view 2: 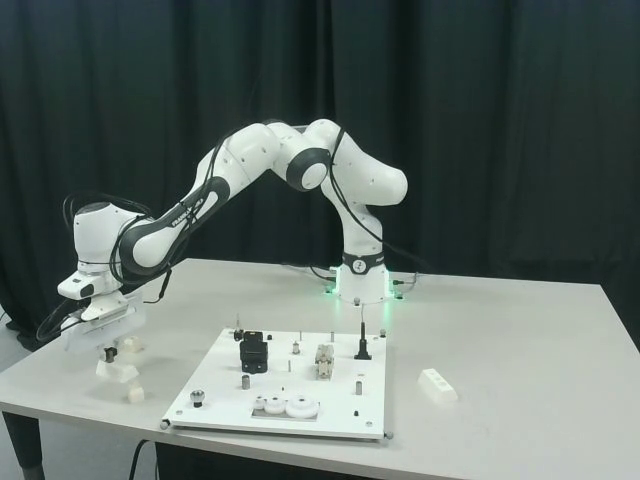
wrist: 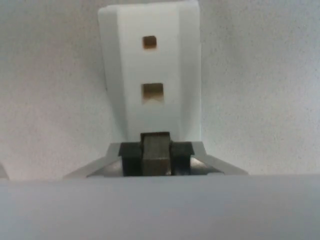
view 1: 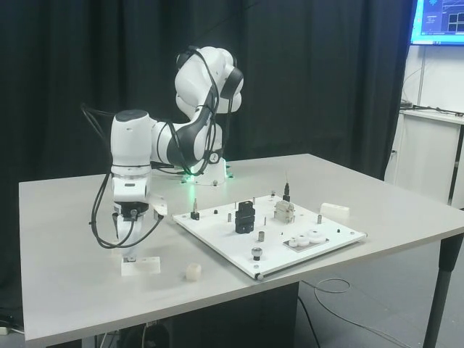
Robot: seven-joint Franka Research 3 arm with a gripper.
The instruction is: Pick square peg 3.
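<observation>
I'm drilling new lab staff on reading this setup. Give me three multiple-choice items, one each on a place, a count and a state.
1. Where does the white block stand?
A. On the bare table, beside the board
B. On top of the board
C. At the arm's base

2. How many empty square holes does the wrist view show in the block?
A. One
B. Two
C. Four

3. What is the hand doing?
A. It is open, with nothing between its fingers
B. It is shut on the peg
C. It is shut on the block

Key: 1 A, the block sits on grey table beside the board's edge. 2 B, two holes lie past the peg. 3 B, the black pads press both sides of the peg.
</observation>
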